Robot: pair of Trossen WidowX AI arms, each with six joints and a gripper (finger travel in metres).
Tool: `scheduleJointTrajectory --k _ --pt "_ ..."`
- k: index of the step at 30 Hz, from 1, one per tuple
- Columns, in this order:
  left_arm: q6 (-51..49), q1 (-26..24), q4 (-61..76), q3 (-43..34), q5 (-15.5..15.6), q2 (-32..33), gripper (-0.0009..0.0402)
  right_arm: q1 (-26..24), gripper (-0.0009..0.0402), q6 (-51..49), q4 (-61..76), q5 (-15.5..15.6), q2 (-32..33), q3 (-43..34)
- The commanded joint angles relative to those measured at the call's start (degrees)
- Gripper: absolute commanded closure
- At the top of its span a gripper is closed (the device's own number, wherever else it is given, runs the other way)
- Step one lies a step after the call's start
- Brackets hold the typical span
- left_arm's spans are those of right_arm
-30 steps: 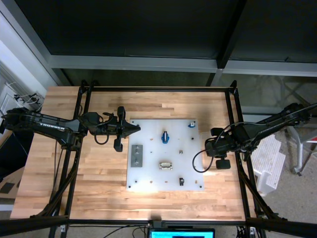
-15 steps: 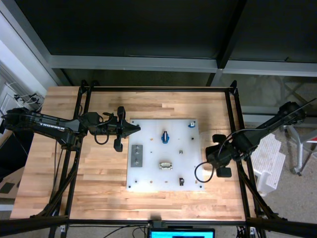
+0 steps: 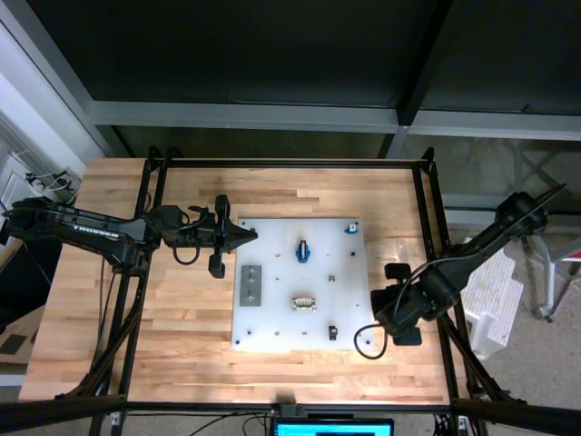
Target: Pick the 16mm bar and install on taskboard
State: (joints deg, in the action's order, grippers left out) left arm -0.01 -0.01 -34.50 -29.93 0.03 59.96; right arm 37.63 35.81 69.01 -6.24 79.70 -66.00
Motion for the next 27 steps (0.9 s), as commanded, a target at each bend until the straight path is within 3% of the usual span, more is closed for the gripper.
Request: scheduleJointTrajectory --k 1,12,27 --pt "0.0 0.02 0.0 -0.02 0.0 0.02 0.0393 0.92 0.0393 0.02 0.09 -0.07 1.97 -1.84" --pt "0.0 0.0 0.0 -0.02 -0.02 0.02 0.0393 2.23 0.0393 0.37 0.22 0.0 9.03 -7.74" --pt "0.0 0.0 0.0 -0.02 -0.02 0.02 0.0393 2.4 0.0393 0.2 -4.44 -0.28 16.33 -9.6"
